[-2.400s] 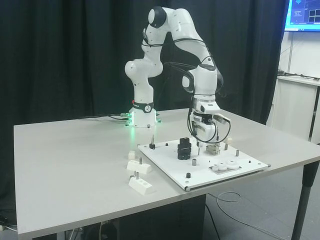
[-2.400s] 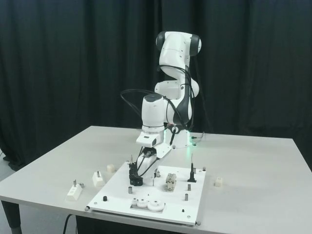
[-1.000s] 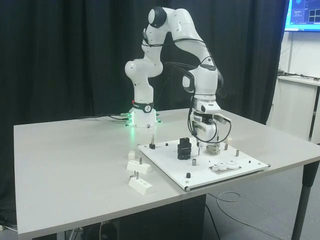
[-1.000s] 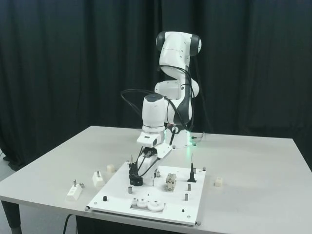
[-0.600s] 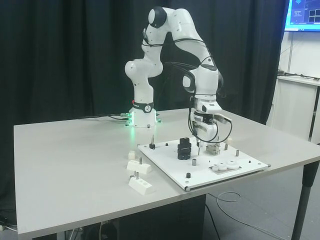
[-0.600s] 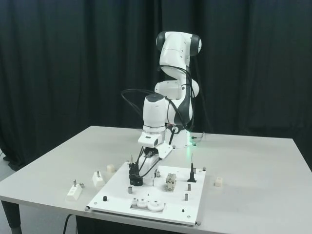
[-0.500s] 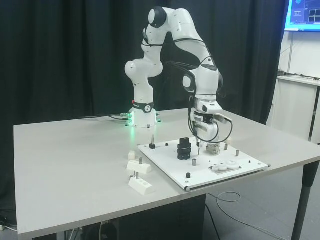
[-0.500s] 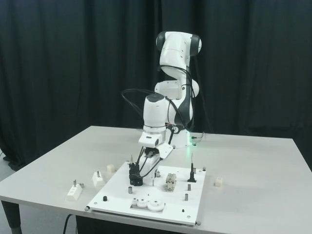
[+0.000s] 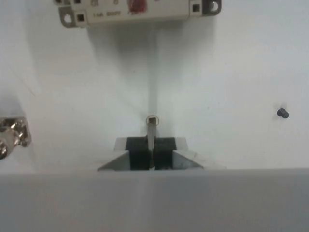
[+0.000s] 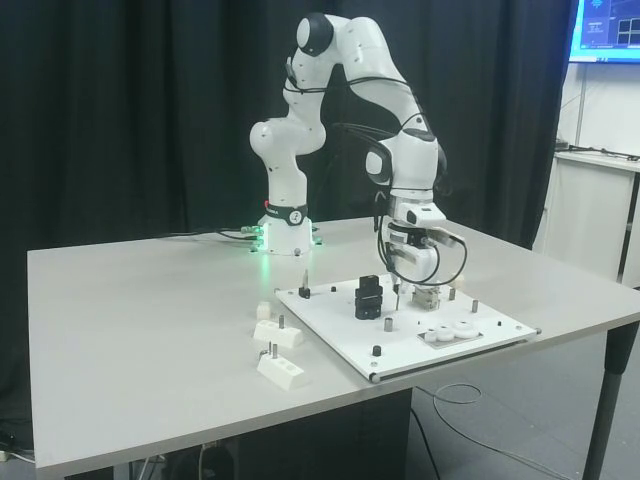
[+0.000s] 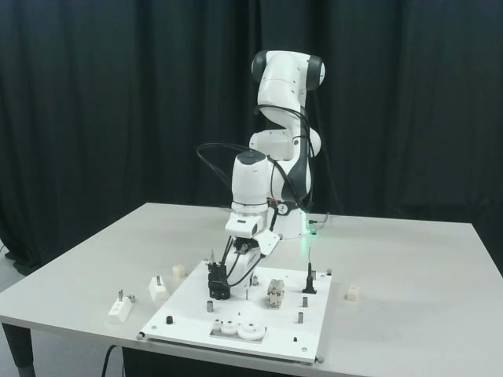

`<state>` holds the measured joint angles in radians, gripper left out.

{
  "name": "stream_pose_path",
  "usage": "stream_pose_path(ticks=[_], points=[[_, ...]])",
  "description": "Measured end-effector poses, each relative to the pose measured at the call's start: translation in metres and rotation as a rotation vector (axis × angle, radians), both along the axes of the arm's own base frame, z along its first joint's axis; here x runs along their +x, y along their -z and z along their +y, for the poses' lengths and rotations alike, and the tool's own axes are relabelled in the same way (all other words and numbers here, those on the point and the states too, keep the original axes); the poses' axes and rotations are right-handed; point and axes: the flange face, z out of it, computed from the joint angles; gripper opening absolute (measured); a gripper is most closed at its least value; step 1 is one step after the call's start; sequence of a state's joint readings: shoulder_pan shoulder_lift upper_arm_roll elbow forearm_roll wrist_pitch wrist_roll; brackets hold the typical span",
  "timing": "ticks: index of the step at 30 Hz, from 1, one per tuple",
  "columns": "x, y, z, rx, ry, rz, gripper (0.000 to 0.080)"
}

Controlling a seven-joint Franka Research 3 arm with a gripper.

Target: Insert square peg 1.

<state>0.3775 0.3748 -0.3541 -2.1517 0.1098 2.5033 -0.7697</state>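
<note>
— What's the layout, biggest first?

— A grey worktop carries a white board near its front edge, and the arm reaches down over the board's middle. Room is tight there: a black block stands just to one side of the pincer, a connector sits just beyond it, and white gears lie nearer the board's edge. Two white holders rest on the worktop beside the board, well apart from the work.

— And the peg?

— The peg is pinched upright between the fingers, which are closed narrow on its upper part; its lower end hangs just above the board. I can't make out the hole under it.

— How will it handle?

— My guess is light, stiff and smooth — a thin metal sliver that could slip or twist in the grip if it catches on an edge. The high hold leaves its tip free, so a straight descent seems safest, with little sideways room.
</note>
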Motion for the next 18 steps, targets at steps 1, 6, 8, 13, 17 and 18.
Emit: stream_pose_path(ticks=[1,6,8,13,17,18], points=[[0.0000,0.0000,0.0000,0.001,0.001,0.000,0.0021],[0.0000,-0.0001,-0.0001,0.009,0.030,-0.003,0.0021],[0.0001,-0.0001,-0.0003,0.012,0.047,-0.004,0.0021],[0.0000,0.0000,-0.0007,0.014,0.090,-0.007,0.0021],[-0.0001,0.0002,-0.0009,0.014,0.120,-0.011,0.0021],[-0.0002,0.0002,-0.0010,0.014,0.127,-0.013,0.0021]])
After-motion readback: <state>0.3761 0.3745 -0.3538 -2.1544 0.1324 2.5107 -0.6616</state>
